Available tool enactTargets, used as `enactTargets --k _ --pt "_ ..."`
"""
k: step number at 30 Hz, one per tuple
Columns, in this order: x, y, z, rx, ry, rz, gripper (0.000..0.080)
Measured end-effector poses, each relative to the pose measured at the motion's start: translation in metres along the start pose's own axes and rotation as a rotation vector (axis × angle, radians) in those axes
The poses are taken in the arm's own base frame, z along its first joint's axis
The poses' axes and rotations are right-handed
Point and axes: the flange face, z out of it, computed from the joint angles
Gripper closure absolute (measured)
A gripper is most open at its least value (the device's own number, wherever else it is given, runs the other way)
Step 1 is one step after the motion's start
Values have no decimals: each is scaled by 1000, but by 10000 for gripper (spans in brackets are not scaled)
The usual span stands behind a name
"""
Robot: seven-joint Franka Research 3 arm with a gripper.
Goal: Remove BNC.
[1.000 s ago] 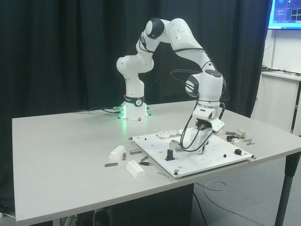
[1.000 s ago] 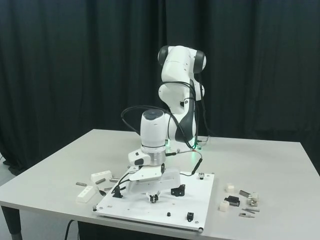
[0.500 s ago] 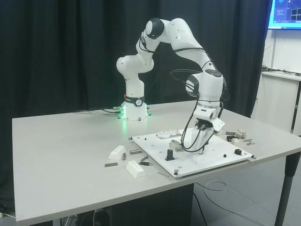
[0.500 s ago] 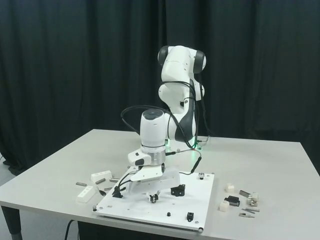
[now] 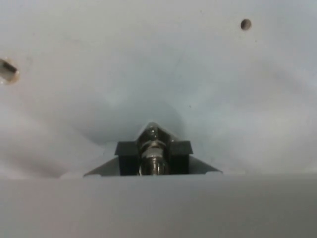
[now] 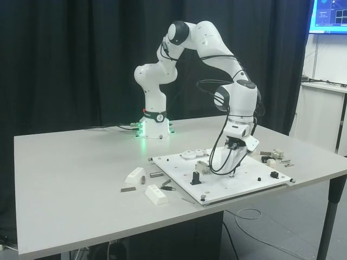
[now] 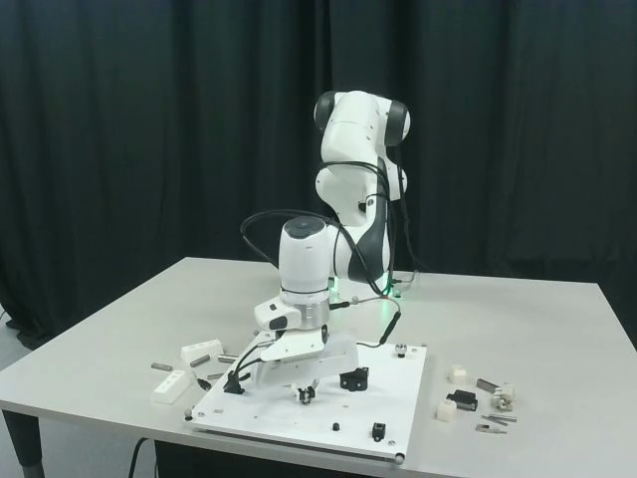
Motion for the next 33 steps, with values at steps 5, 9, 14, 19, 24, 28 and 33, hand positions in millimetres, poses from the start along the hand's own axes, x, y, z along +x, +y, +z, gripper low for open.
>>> enactTargets --k 5,9,14,19,24,28,33 --pt "0 0 -1 0 -1 0 682" --pt "1 0 -2 0 -4 0 682" --pt "2 1 -10 4 -10 2 683" --pt "5 1 -25 11 -13 9 683" --pt "6 3 -38 15 -20 69 683" --pt "7 4 -43 17 -19 91 683" --pt "7 6 -45 16 -19 100 683"
